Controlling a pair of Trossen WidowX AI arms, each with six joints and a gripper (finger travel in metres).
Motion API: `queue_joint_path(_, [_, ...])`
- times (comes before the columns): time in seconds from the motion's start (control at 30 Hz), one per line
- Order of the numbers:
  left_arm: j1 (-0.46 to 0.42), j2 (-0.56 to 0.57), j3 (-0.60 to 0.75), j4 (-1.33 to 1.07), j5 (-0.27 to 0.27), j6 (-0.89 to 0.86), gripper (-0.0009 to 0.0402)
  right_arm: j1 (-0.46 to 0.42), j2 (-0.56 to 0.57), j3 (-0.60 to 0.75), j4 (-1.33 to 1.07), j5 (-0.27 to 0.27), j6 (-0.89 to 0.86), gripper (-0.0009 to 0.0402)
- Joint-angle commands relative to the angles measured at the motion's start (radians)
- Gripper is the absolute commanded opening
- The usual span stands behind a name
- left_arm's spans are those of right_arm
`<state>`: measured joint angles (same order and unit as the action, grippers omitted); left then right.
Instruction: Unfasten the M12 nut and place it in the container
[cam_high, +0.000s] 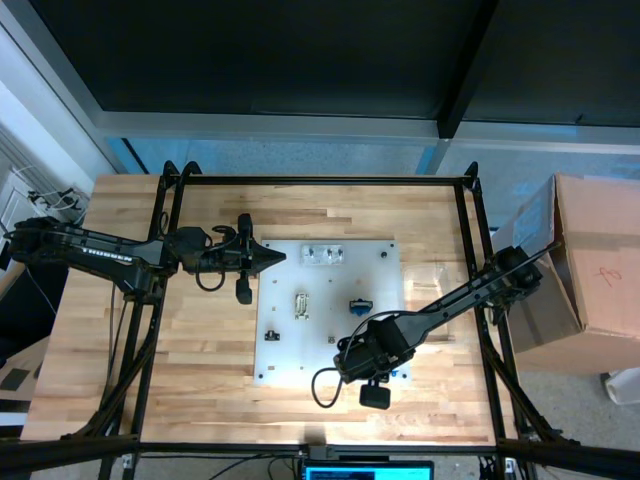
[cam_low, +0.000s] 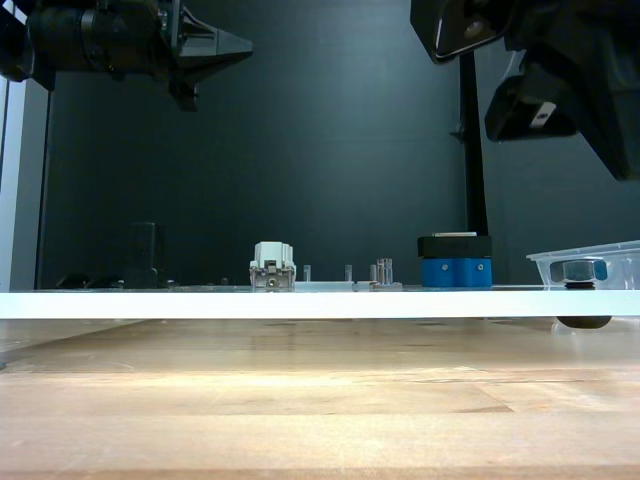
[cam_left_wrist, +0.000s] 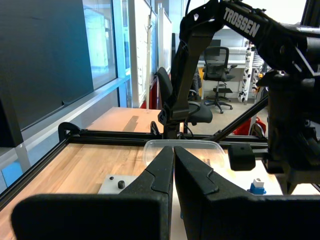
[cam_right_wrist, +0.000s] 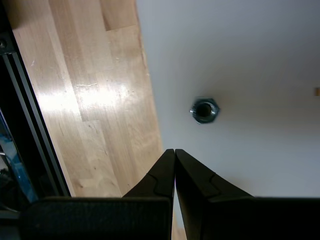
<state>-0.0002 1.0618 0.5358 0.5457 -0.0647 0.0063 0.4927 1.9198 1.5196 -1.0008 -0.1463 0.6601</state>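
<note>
The small silver nut (cam_low: 578, 270) sits on its stud near the white board's (cam_high: 300, 350) near right edge, with a dark band of stud showing just beneath it. From above, the nut (cam_right_wrist: 204, 110) lies free of my right gripper (cam_right_wrist: 174, 152), which hangs over it, shut with nothing between its fingers. In the high view the right arm hides the nut. The clear container (cam_low: 600, 260) stands behind the stud and to the right of the board (cam_high: 437, 285); I see no nut in it. My left gripper (cam_left_wrist: 174, 150) hovers shut and empty over the board's far left edge (cam_high: 278, 257).
A blue block with a black top (cam_low: 455, 262) and a white connector (cam_low: 272, 270) stand mid-board. Black frame rails (cam_high: 320, 180) ring the wooden table. A cardboard box (cam_high: 590, 270) stands off the table's right side.
</note>
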Motion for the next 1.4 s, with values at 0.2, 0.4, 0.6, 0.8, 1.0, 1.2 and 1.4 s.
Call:
queue_joint_path(0.2, [0.000, 0.000, 0.000, 0.001, 0.000, 0.000, 0.0000, 0.000, 0.063, -0.018, 0.053, 0.015, -0.023, 0.0000])
queue_joint_path(0.4, [0.000, 0.000, 0.000, 0.001, 0.000, 0.000, 0.0000, -0.002, 0.068, -0.032, 0.076, 0.027, -0.022, 0.0000])
queue_joint_path(0.6, [0.000, 0.000, 0.000, 0.001, 0.000, 0.000, 0.0000, -0.002, 0.068, -0.040, 0.067, 0.076, -0.012, 0.0000])
queue_joint_path(0.8, [0.000, 0.000, 0.000, 0.001, 0.000, 0.000, 0.0000, -0.002, 0.068, -0.040, 0.067, 0.076, -0.013, 0.0000])
queue_joint_path(1.0, [0.000, 0.000, 0.000, 0.001, 0.000, 0.000, 0.0000, -0.002, 0.068, -0.040, 0.067, 0.078, -0.013, 0.0000])
queue_joint_path(1.2, [0.000, 0.000, 0.000, 0.002, 0.000, 0.000, 0.0000, -0.002, 0.068, -0.040, 0.066, 0.099, -0.013, 0.0000])
queue_joint_path(1.4, [0.000, 0.000, 0.000, 0.002, 0.000, 0.000, 0.0000, -0.002, 0.066, -0.040, 0.063, 0.102, -0.020, 0.0000])
